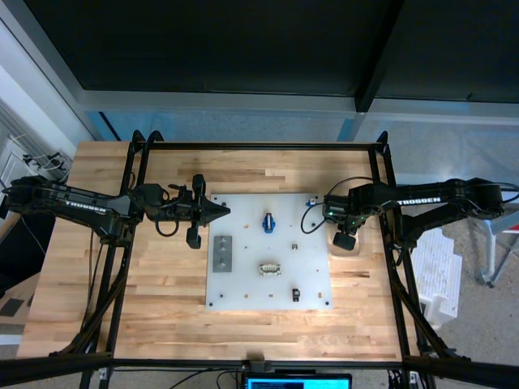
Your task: Pick the 16mm bar and install on taskboard
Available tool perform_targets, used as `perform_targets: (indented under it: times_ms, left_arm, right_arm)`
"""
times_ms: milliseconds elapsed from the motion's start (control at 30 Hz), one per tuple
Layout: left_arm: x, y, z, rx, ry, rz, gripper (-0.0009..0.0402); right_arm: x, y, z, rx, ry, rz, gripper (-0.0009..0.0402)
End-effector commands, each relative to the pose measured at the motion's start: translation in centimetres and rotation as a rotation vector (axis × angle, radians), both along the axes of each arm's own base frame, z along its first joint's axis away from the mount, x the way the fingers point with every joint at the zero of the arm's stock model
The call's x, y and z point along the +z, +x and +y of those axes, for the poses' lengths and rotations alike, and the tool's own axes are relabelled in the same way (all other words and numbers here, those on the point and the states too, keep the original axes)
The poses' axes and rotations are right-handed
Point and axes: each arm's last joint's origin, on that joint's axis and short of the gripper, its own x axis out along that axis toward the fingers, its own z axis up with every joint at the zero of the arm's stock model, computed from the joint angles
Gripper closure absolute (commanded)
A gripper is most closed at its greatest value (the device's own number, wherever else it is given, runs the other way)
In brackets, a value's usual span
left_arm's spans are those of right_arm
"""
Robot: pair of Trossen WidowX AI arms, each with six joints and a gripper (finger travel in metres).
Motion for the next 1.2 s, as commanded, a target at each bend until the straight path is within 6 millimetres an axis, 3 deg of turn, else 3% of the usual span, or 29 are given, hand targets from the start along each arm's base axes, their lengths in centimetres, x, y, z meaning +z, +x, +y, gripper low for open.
perform_targets:
  times_ms: [33, 367, 933, 1200]
  left_arm:
    - [0.0, 0.0, 0.0, 0.0, 0.0, 0.0, 0.0393]
    - [0.0, 0.0, 0.0, 0.0, 0.0, 0.0, 0.0393]
    - [0.0, 0.0, 0.0, 0.0, 0.0, 0.0, 0.0393]
    - [0.0, 0.0, 0.0, 0.0, 0.0, 0.0, 0.0393]
  right_arm:
    - [0.3, 0.0, 0.0, 0.0, -0.001, -0.008, 0.0386]
    - [2.9, -0.4, 0.2, -0.005, 0.012, -0.014, 0.0394]
    - [11.2, -0.4, 0.9, 0.006, 0.012, -0.024, 0.0393]
    - [12.3, -0.5, 1.6, 0.011, 0.015, -0.031, 0.0393]
